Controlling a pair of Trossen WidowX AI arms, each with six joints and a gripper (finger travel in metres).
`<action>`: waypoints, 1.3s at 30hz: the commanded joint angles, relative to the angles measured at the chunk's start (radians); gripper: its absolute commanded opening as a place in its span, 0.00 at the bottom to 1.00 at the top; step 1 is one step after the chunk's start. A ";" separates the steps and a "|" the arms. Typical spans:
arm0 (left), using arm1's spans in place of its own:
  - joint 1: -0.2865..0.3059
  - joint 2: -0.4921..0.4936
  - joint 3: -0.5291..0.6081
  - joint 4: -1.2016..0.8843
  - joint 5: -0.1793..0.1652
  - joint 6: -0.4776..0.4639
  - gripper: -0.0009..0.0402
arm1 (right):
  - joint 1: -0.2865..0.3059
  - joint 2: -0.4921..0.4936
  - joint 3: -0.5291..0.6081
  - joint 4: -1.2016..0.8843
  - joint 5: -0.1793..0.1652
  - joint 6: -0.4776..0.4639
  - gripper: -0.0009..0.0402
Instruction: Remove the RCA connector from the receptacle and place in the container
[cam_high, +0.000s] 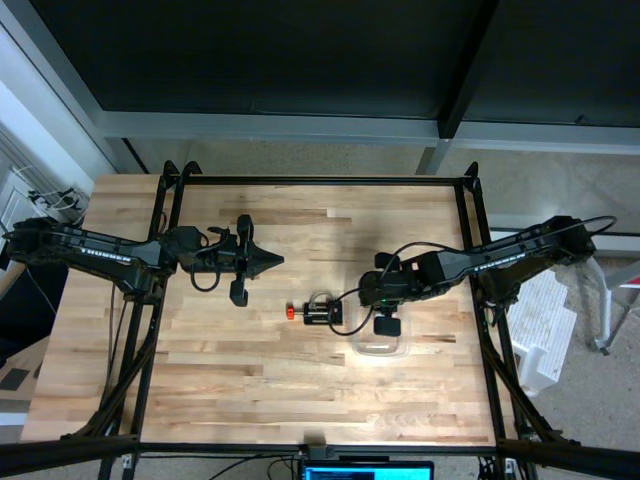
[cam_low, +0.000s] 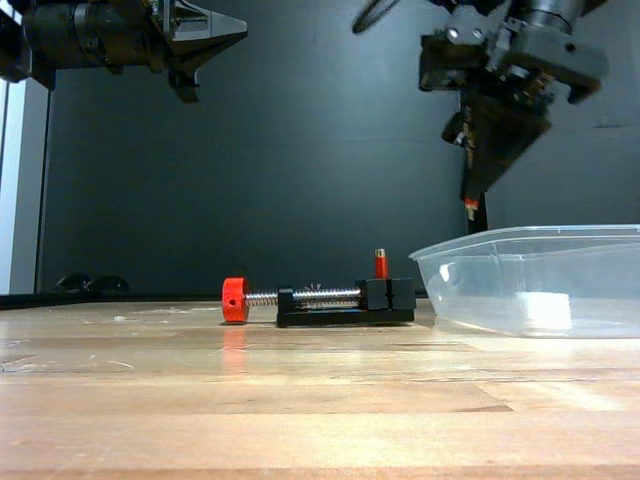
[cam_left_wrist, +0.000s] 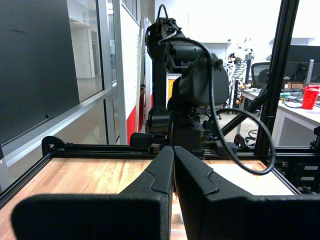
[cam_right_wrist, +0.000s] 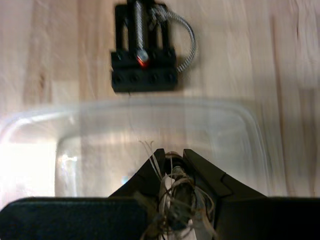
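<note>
Planks of the table (cam_low: 300, 400) carry the black receptacle (cam_low: 345, 300), which lies flat. Its red-orange knob (cam_low: 234, 300) points away from the container (cam_low: 480, 290), and a short red post (cam_low: 381, 263) stands up at the end nearest it. Block and tub sit just beside each other. A small white piece (cam_low: 545, 310) lies inside the container. The right gripper (cam_low: 470, 195) hangs nose-down above the container's end nearest the receptacle, well clear of the rim. Its fingers are clamped on the RCA connector (cam_low: 467, 207), whose red tip pokes out below. Pale frayed strands show around it in the right wrist view. The left gripper (cam_high: 268, 260) is held level and high over the table's left half, well apart, its fingers pressed together.
</note>
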 joint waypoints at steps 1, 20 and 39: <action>0.000 0.000 0.000 0.000 0.000 0.000 0.02 | 0.000 -0.028 -0.037 -0.002 0.003 0.010 0.03; 0.000 0.000 0.000 0.000 0.000 0.000 0.02 | 0.005 -0.079 -0.145 0.004 0.003 0.044 0.17; 0.000 0.000 0.000 0.000 0.000 0.000 0.02 | 0.006 -0.079 -0.145 0.009 0.003 0.044 0.29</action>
